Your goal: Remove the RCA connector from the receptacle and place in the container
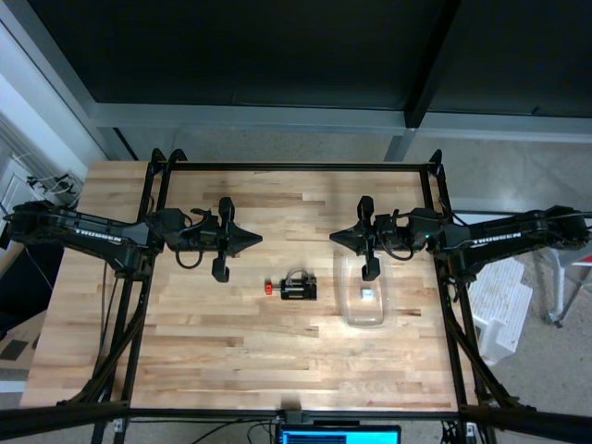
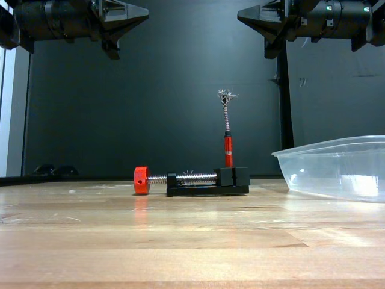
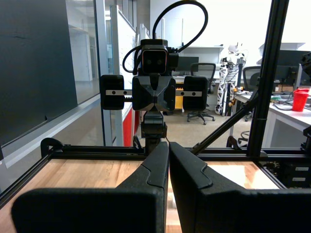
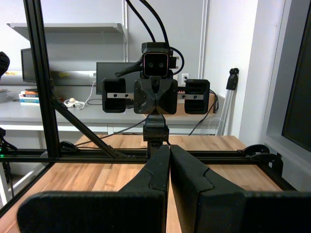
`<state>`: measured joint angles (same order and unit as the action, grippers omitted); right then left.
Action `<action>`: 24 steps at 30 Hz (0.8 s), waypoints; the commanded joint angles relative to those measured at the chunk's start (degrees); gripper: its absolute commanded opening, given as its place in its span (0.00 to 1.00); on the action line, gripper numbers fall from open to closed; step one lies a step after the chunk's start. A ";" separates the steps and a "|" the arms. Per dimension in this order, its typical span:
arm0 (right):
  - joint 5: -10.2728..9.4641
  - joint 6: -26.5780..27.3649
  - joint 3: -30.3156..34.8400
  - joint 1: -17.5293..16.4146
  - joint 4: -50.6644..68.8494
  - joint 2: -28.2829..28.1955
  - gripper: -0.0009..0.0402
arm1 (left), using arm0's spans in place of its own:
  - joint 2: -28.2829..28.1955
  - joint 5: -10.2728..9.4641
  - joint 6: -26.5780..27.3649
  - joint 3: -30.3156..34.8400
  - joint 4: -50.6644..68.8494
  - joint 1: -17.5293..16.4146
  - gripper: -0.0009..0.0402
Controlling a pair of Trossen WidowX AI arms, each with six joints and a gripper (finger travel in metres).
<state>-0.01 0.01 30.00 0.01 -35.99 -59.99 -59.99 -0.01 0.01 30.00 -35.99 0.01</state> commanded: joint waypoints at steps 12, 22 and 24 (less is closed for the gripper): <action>-0.04 0.00 -0.09 -0.02 2.86 0.00 0.02 | 0.00 -0.02 0.00 -0.04 0.13 -0.02 0.02; -1.66 -0.72 7.08 -0.09 21.40 -0.28 0.02 | 0.00 -0.02 0.00 -0.04 0.13 0.00 0.02; -1.64 -0.85 10.23 -0.17 28.79 -0.59 0.02 | 0.00 -0.02 0.00 -0.04 0.13 -0.02 0.02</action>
<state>-1.61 -0.62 38.28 -0.10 -11.79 -60.36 -59.99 -0.03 0.01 29.98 -35.81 0.01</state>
